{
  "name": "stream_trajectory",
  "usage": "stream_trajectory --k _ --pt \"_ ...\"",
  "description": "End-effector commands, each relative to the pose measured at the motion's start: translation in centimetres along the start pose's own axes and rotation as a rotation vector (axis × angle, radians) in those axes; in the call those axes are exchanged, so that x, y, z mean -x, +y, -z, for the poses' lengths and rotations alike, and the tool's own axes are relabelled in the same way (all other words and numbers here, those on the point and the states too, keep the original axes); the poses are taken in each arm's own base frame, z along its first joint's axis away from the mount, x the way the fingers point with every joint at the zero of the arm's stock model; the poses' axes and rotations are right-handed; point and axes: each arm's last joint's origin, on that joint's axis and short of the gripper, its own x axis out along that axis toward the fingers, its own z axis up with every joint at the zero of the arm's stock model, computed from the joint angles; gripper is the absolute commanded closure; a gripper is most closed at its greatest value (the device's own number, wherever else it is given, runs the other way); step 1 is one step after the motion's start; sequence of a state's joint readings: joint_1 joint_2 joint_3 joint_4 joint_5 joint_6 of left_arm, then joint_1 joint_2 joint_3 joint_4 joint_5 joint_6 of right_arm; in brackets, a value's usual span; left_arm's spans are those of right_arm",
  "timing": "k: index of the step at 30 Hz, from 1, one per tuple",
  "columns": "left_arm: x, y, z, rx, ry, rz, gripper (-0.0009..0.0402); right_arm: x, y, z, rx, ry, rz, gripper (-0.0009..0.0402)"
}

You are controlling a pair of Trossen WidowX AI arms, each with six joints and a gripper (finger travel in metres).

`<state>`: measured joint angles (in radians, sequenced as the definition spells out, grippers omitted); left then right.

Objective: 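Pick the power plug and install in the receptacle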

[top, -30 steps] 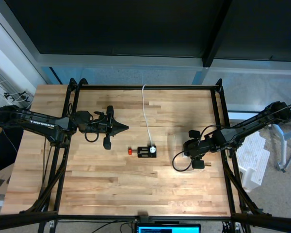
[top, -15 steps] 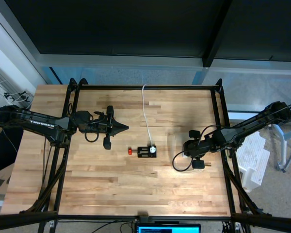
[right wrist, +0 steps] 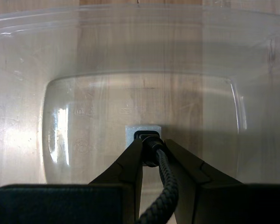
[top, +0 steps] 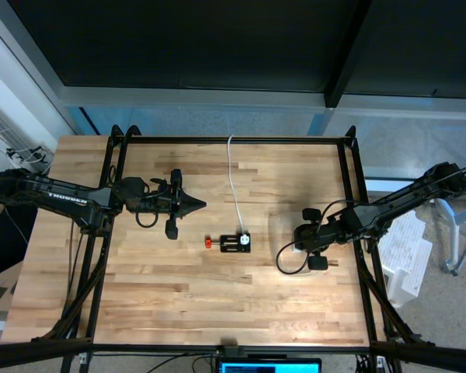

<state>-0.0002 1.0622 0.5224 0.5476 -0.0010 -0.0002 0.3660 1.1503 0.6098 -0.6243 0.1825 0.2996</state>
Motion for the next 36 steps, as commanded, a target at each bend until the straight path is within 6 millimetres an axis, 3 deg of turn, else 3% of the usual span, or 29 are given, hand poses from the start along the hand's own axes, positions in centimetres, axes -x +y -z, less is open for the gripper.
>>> stream_trajectory --k 1,36 --pt "0.0 0.0 0.0 0.0 -0.001 0.0 0.0393 0.3 0.0 -0.1 0.0 -0.014 -0.004 0.0393" --pt "0.0 0.0 0.0 0.0 -0.001 0.0 0.0393 5.2 -0.3 -3.4 0.003 -0.069 -0.005 0.0393"
